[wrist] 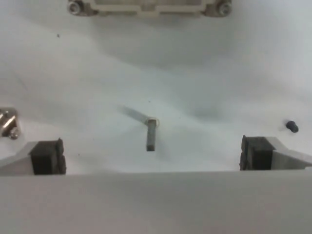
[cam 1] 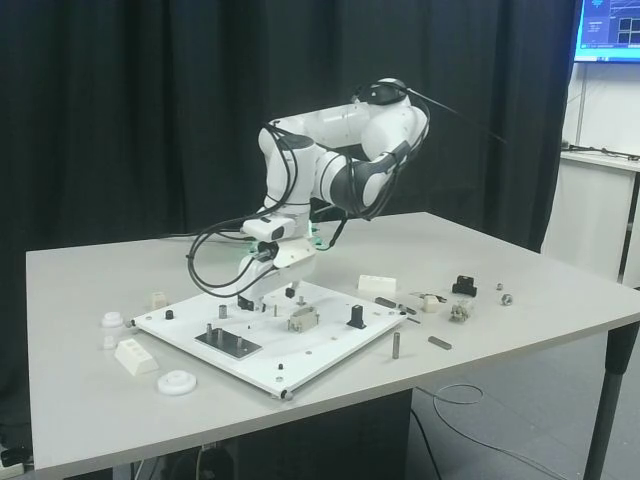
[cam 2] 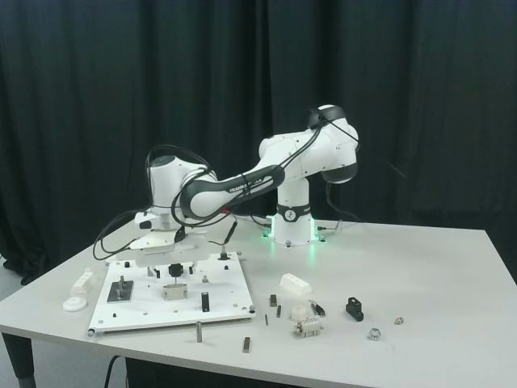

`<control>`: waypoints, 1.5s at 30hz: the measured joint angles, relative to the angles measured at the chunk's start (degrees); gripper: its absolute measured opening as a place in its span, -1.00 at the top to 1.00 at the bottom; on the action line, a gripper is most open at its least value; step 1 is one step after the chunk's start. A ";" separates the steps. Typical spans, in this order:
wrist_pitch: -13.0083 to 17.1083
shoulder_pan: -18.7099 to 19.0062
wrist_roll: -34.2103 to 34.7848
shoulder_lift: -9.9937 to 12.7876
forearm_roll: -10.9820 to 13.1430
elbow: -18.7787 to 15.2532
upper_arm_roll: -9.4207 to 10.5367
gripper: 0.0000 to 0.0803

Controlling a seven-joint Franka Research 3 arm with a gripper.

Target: Remove square peg 1.

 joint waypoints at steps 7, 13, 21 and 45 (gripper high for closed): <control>1.13 1.12 0.35 0.00 0.50 -1.08 0.18 -0.99; 2.31 1.24 0.61 0.00 0.78 -1.14 0.69 -0.99; 3.29 0.99 0.89 0.00 1.36 -1.15 1.64 -0.99; 4.26 0.67 0.94 0.29 1.34 -1.48 2.54 -0.28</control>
